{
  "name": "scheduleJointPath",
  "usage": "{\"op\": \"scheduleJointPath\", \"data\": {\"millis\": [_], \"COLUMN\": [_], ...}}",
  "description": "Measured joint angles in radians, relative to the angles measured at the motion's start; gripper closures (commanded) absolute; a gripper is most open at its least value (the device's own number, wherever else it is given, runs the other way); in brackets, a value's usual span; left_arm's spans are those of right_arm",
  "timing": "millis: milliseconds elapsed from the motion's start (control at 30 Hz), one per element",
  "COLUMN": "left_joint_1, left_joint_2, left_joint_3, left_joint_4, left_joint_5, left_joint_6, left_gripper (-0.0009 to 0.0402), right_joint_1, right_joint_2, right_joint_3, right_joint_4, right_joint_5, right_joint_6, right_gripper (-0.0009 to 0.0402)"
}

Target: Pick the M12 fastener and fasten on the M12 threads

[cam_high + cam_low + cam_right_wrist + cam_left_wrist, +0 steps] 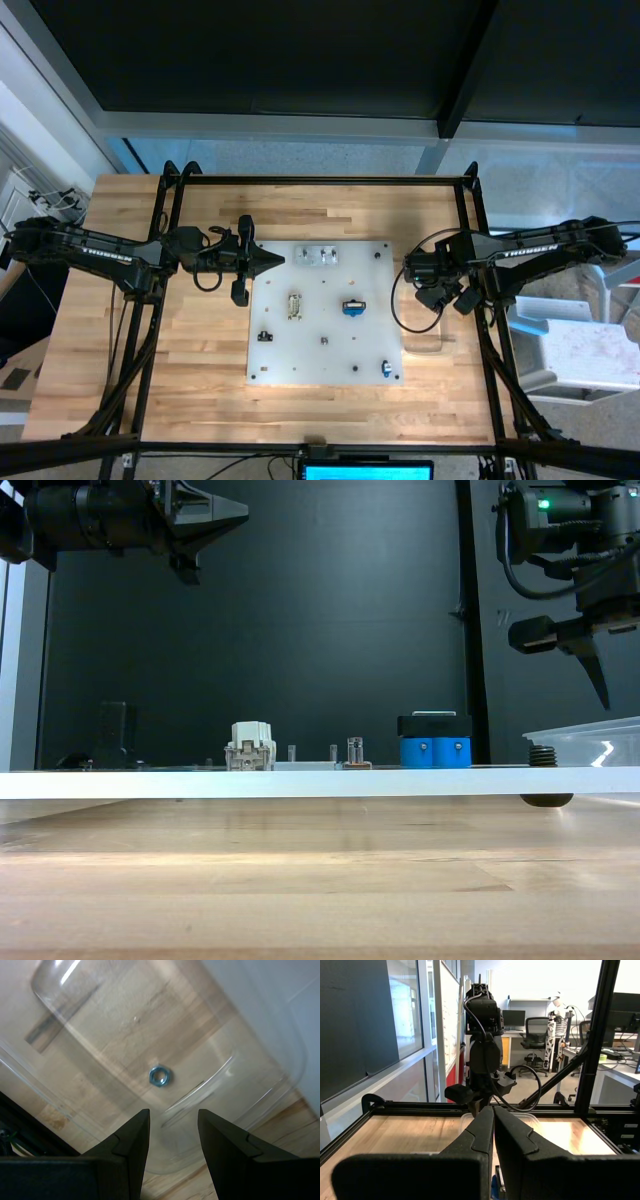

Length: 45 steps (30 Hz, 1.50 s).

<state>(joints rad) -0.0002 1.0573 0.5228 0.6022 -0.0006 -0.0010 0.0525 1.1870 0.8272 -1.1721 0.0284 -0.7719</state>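
Nut (160,1076) lies flat on the floor of the clear tray (115,1025), with wood grain showing through the plastic beneath it. The right pincer (173,1112) hangs above the tray, released. Its two black fingers (132,1145) stand apart with a gap wider than the nut, and nothing is held in that gap. The nut shows beyond the fingertips, roughly in line with the gap, and neither finger touches it or the tray.

In the high view this pincer sits at the right of the frame, past the right edge of the white board (310,350). It points down over the tray, which rests on the tabletop (150,350) just beside the board. In the low view it hangs in the upper right of the frame, well above the tray's rim. The stud (542,755) stands at lower right there, in front of the tray, its black ribs bare.

The left pincer (278,260) is clenched on nothing: in the left wrist view its fingers press together with only a thin seam between them. In the high view it hovers over the board's far left corner, left of centre in the frame, pointing right. In the low view it is in the upper left, high over the board.

On the board stand a blue connector (435,750) and a pale connector (250,750), both well apart from either pincer.
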Motion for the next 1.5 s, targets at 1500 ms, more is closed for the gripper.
{"op": "scheduleJointPath", "data": {"millis": [1500], "left_joint_1": [0.0], "left_joint_2": [0.0], "left_joint_3": [0.0], "left_joint_4": [0.0], "left_joint_5": [0.0], "left_joint_6": [0.0], "left_gripper": [0.0393], "right_joint_1": [0.046], "right_joint_2": [0.107], "right_joint_3": [-0.191], "right_joint_4": [0.279], "right_joint_5": [-0.003], "right_joint_6": [0.035], "right_gripper": [0.0235]}}
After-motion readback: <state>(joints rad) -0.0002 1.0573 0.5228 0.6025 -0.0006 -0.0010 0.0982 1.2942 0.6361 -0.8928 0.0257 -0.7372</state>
